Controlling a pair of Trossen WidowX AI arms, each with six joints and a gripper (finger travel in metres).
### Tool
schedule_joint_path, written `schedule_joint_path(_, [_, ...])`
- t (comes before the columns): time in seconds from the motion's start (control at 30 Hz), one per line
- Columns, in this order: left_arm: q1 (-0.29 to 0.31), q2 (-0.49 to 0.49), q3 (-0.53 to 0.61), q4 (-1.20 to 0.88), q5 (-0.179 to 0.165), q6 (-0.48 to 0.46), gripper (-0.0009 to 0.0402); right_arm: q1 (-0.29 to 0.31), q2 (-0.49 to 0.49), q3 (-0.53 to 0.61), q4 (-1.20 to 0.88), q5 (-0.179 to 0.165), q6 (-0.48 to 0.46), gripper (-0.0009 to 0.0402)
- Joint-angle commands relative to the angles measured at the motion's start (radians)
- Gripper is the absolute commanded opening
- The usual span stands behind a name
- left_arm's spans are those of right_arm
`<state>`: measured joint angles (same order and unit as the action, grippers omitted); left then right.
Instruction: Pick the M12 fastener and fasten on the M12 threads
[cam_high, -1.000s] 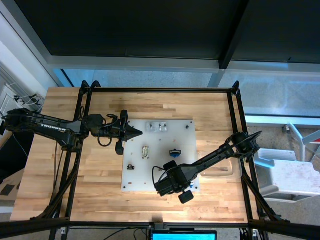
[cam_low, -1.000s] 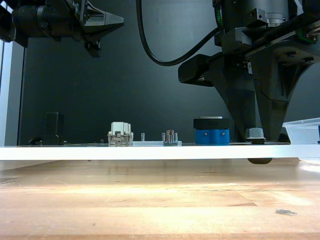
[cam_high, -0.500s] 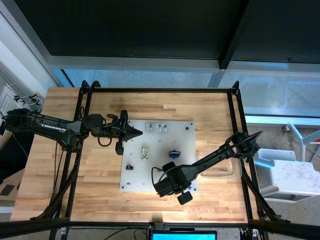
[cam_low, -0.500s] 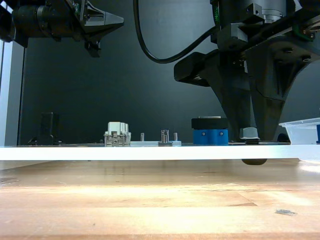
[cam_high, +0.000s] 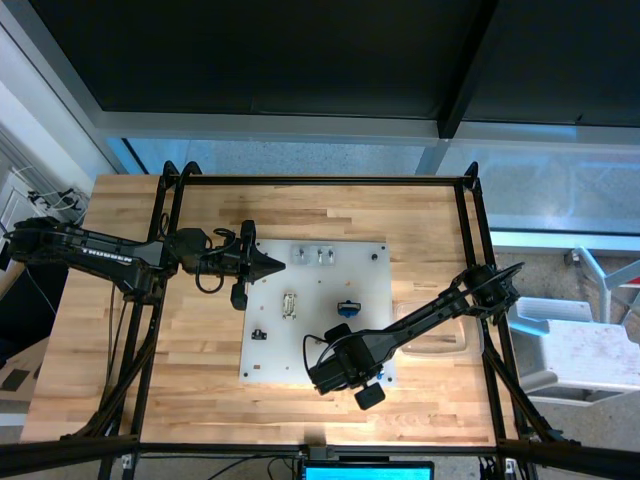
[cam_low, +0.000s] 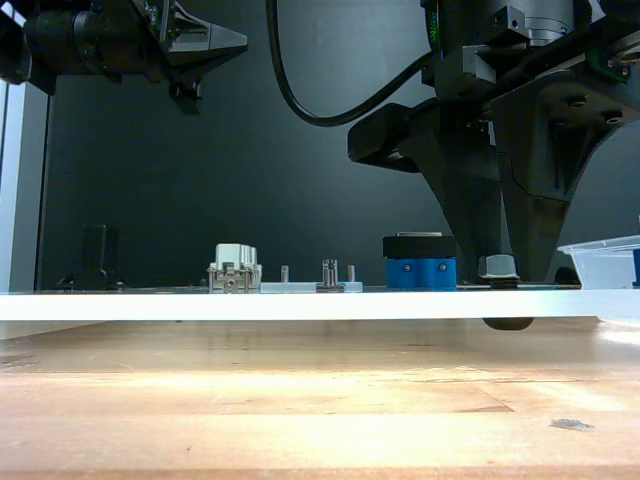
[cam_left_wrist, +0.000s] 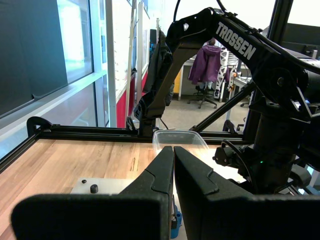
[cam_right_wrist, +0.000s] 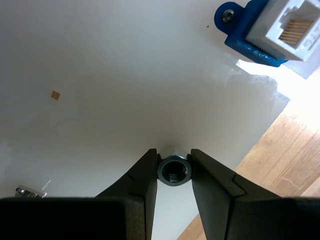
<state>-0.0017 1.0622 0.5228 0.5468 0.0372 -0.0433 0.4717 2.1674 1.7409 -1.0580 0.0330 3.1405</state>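
Note:
The small silver M12 nut (cam_right_wrist: 174, 171) is pinched between the two black fingers (cam_right_wrist: 212, 176) of my right gripper (cam_right_wrist: 174, 165), which is shut on it. In the low view the nut (cam_low: 497, 266) sits just above the white board (cam_low: 300, 303), low between the fingertips. The high view puts the right gripper (cam_high: 346, 368) over the board's near right edge. The nut and fingers hide the stud, so I cannot tell whether the nut is on its stud. My left gripper (cam_left_wrist: 173, 159) is shut on nothing and hovers high over the board's far left edge (cam_high: 272, 265).
A blue fitting (cam_low: 420, 272) stands just left of the right gripper, and a blue-mounted socket (cam_right_wrist: 265, 27) lies near the nut. A grey connector (cam_low: 234, 272) and small posts (cam_low: 330, 273) stand mid-board. The clear tray (cam_high: 440, 345) lies right of the board.
In the first half second the right gripper sank a little and shifted left with the nut, and the board slid slightly left with it. Nothing has moved since.

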Motion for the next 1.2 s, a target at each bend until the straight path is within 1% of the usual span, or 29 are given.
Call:
schedule_joint_path(0.03, [0.0, 0.0, 0.0, 0.0, 0.0, 0.0, 0.0, 0.0, 0.0, 0.0, -0.013, 0.001, 0.002, 0.0018])
schedule_joint_path(0.23, [0.0, 0.0, 0.0, 0.0, 0.0, 0.0, 0.0, 0.0, 0.0, 0.0, -0.015, 0.0, 0.001, 0.0019])
schedule_joint_path(0.3, [0.0, 0.0, 0.0, 0.0, 0.0, 0.0, 0.0, 0.0, 0.0, 0.0, -0.014, -0.004, 0.001, 0.0026])
schedule_joint_path(0.4, [0.0, 0.0, 0.0, 0.0, 0.0, 0.0, 0.0, 0.0, 0.0, 0.0, -0.014, -0.008, 0.001, 0.0051])
schedule_joint_path(0.57, [0.0, 0.0, 0.0, 0.0, 0.0, 0.0, 0.0, 0.002, -0.001, 0.0, -0.013, -0.009, -0.001, 0.011])
schedule_joint_path(0.6, [0.0, 0.0, 0.0, 0.0, 0.0, 0.0, 0.0, 0.002, -0.002, 0.0, -0.013, -0.012, -0.005, 0.0122])
schedule_joint_path(0.7, [0.0, 0.0, 0.0, 0.0, 0.0, 0.0, 0.0, 0.002, -0.008, 0.0, -0.011, -0.036, -0.007, 0.0153])
schedule_joint_path(0.8, [0.0, 0.0, 0.0, 0.001, 0.0, 0.0, 0.0, 0.004, -0.018, 0.0, -0.008, -0.04, -0.013, 0.0179])
schedule_joint_path(1.03, [0.0, 0.0, 0.0, 0.001, 0.0, 0.0, 0.0, 0.004, -0.063, 0.0, -0.007, -0.043, -0.021, 0.0215])
schedule_joint_path(1.2, [0.0, 0.0, 0.0, 0.0, 0.0, 0.0, 0.0, 0.004, -0.109, 0.0, -0.005, -0.045, -0.111, 0.0222])
